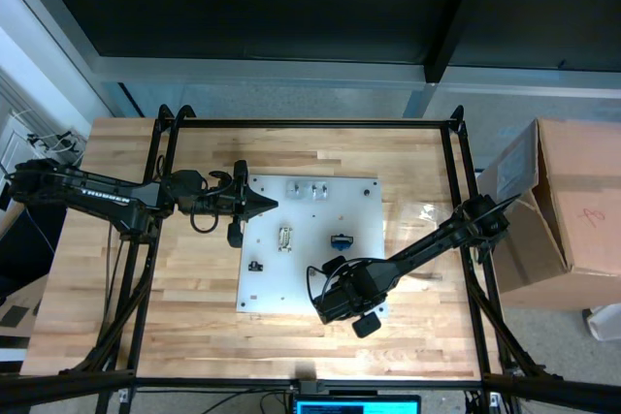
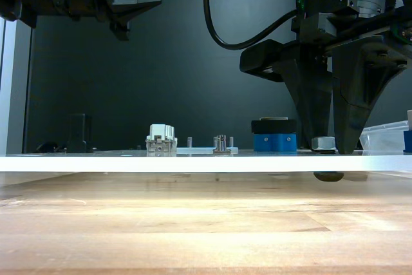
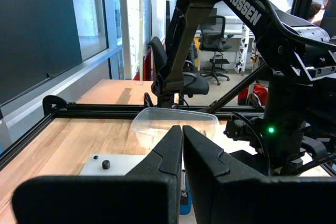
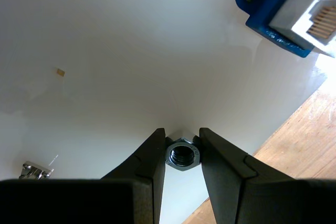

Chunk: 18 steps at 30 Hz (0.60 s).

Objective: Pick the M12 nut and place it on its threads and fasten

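Looking at the right tool (image 4: 182, 134) first: it's down at the near right edge of the white board (image 1: 291, 278), pointing straight down at it. The right wrist view is the good one here. Its two fingers sit against opposite flats of the M12 nut (image 4: 182, 155), so it's clamped on it and only as wide as the nut itself. The nut lies flat and level with its hole facing up. In the low view it's right down at board level between the fingertips. The hole looks dark inside, which might be the stud, but honestly I can't tell whether it's on its stud or just sitting on the board.

A blue connector block (image 4: 262, 1) stands near it, a bit farther back on the board.

The left tool (image 1: 272, 205) hangs high over the far left part of the board, pointing right, well apart from the nut. Its fingers are pressed together with only a hairline between them, gripping nothing. A clear tray (image 3: 173, 121) sits on the bench (image 1: 194, 336) off the board's right side.
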Motion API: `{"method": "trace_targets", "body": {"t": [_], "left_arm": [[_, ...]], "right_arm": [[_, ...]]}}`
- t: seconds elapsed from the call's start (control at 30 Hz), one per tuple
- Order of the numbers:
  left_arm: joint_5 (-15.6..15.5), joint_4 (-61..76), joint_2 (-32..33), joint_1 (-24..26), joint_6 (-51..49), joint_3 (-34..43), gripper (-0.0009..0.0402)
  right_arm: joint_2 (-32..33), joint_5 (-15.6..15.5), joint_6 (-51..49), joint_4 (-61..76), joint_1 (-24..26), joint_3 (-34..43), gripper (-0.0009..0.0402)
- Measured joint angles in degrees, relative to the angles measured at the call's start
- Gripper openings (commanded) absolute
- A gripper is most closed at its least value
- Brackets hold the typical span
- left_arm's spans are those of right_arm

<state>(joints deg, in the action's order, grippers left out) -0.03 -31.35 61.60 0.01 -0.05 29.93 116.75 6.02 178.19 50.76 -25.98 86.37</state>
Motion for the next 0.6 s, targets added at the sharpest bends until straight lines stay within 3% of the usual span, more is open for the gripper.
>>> {"method": "trace_targets", "body": {"t": [0.27, 0.6], "left_arm": [[0.02, 0.00, 0.00, 0.00, 0.02, 0.02, 0.0000], [0.02, 0.00, -0.02, 0.00, 0.02, 0.02, 0.0000]], "right_arm": [[-0.02, 0.20, 0.02, 0.57, -0.22, 0.07, 0.0027], [-0.61, 0.44, -0.15, 0.85, -0.37, -0.02, 0.0151]]}}
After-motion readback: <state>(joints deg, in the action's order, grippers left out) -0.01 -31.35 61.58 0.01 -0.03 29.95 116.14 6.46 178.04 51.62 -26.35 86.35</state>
